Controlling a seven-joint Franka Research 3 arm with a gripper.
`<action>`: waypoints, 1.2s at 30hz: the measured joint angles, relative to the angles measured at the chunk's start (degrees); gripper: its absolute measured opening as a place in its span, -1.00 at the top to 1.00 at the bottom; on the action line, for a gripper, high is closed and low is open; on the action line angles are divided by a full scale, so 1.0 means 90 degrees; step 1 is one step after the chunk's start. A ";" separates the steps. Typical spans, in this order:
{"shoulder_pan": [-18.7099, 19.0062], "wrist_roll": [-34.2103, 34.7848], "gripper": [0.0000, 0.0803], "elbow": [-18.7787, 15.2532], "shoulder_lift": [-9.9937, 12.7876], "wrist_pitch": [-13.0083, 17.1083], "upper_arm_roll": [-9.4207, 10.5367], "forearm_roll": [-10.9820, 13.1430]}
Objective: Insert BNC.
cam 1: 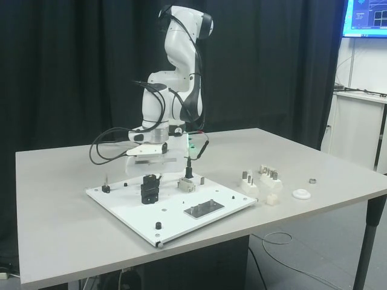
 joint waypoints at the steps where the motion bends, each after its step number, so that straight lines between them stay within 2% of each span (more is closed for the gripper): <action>1: -0.0001 0.0064 0.69 0.0000 0.0000 0.0000 0.0000 0.0004; 8: -0.0017 0.0570 0.69 0.0001 0.0003 0.0000 0.0000 0.0116; 17: -0.0042 0.1028 0.69 0.0000 0.0005 -0.0016 -0.0017 0.0443; 36: -0.0050 0.1458 0.69 -0.0005 0.0013 -0.0044 -0.0067 0.0872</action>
